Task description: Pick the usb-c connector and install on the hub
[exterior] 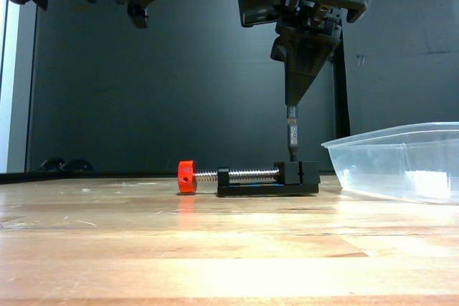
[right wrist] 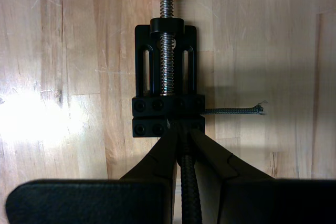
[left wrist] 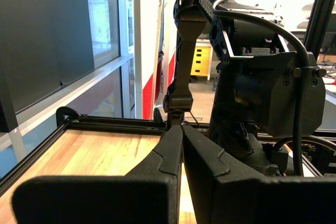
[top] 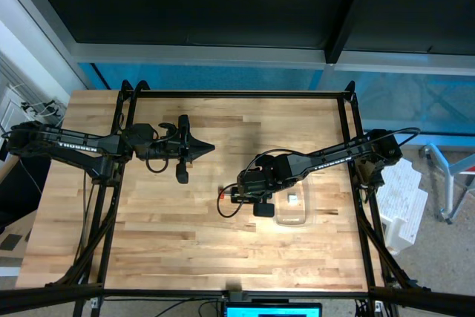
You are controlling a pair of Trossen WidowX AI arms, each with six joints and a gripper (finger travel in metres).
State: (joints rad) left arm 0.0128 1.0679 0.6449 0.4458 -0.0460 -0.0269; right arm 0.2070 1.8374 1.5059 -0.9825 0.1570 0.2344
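Clamping connector (exterior: pixel 292 134), right tool (right wrist: pixel 181 131); left (top: pixel 208 147) aloft.

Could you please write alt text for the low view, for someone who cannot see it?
The right gripper points straight down, holding the usb-c connector upright with its tip at the top of the hub, a black block with a red knob. A clear tray sits at right; the left gripper hangs high at left, mostly out of frame.

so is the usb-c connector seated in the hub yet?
Cannot tell. Right end effector holds the usb-c connector upright, tip at the hub top; left end effector parked at left.
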